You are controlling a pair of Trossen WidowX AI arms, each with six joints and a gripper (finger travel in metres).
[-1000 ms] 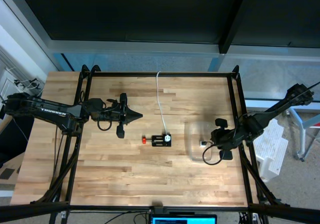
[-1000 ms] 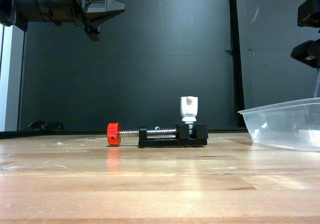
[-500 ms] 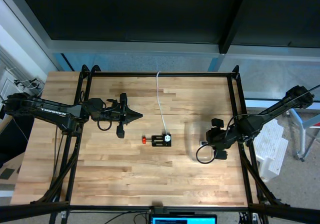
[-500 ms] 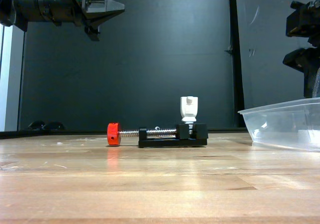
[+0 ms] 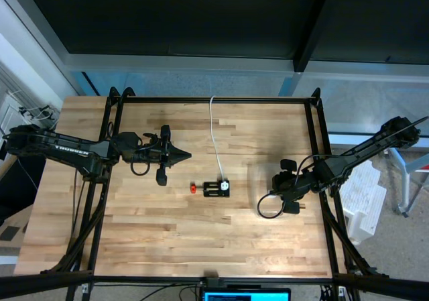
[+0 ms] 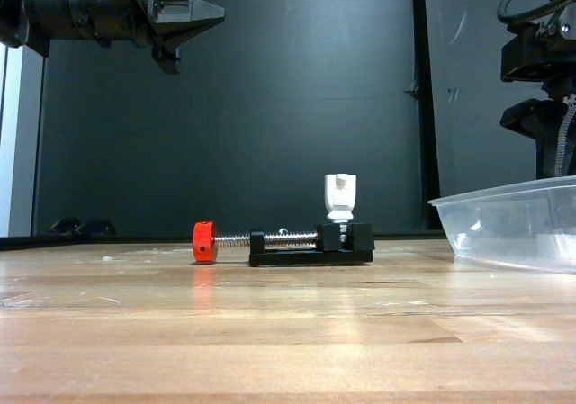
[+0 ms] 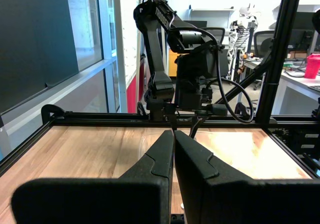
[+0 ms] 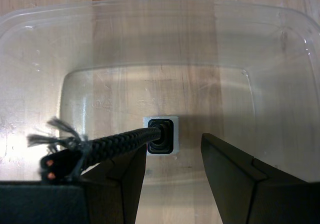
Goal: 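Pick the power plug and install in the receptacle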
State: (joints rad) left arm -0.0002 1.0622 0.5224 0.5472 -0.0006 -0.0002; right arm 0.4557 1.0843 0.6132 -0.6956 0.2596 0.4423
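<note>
Power plug, small and black with braided wire, lies in the clear plastic tray, at 3 o'clock from the white square receptacle in its black vise. The right gripper has just moved over it, jaws wide apart, so the grasp seems next. The left gripper waits at 10 o'clock, jaws closed.

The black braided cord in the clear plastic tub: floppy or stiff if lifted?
Probably stiff: the short black braided cord runs nearly straight from its black plug. Its frayed end might snag. It looks light, so the open right pincer above the clear plastic tub could slide it. The shut left pincer hangs far left.
</note>
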